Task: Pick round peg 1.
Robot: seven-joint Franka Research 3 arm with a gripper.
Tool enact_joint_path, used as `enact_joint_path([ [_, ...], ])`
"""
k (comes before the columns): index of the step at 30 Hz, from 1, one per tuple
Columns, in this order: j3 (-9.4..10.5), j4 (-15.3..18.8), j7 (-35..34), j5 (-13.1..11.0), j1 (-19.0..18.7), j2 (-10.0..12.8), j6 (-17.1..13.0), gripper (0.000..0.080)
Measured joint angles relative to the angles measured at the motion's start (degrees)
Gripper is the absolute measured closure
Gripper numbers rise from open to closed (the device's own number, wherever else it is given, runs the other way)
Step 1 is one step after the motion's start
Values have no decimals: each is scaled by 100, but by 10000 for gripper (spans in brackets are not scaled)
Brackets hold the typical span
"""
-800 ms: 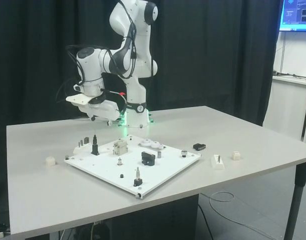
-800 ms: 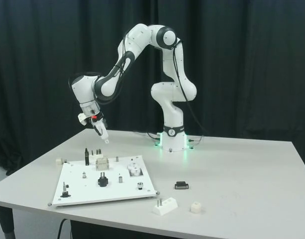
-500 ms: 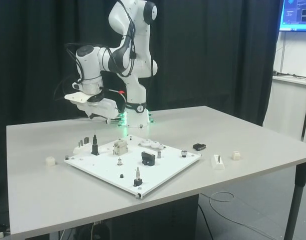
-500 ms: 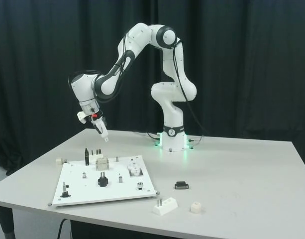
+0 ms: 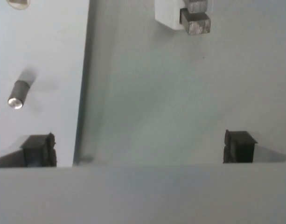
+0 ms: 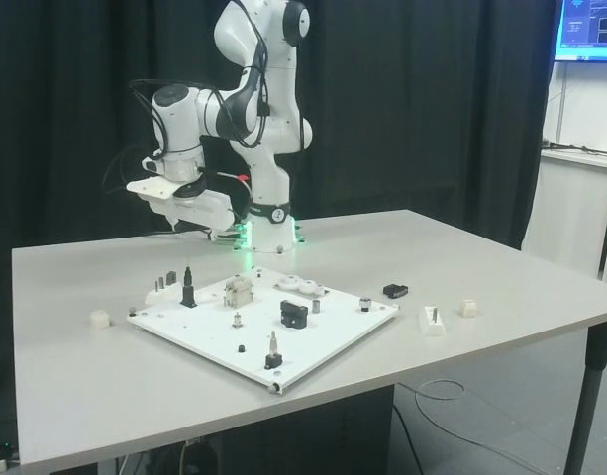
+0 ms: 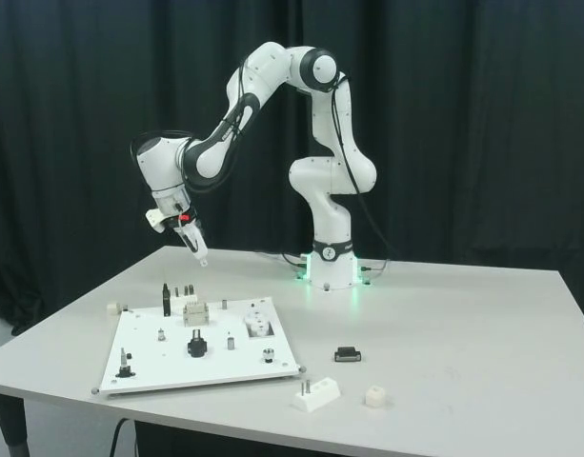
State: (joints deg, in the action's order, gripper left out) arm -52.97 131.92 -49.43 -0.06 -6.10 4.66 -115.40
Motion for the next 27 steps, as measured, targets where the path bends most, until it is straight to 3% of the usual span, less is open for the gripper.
enact_joint_path([
  [27, 4, -20, 295, 69, -74, -236, 0, 3],
])
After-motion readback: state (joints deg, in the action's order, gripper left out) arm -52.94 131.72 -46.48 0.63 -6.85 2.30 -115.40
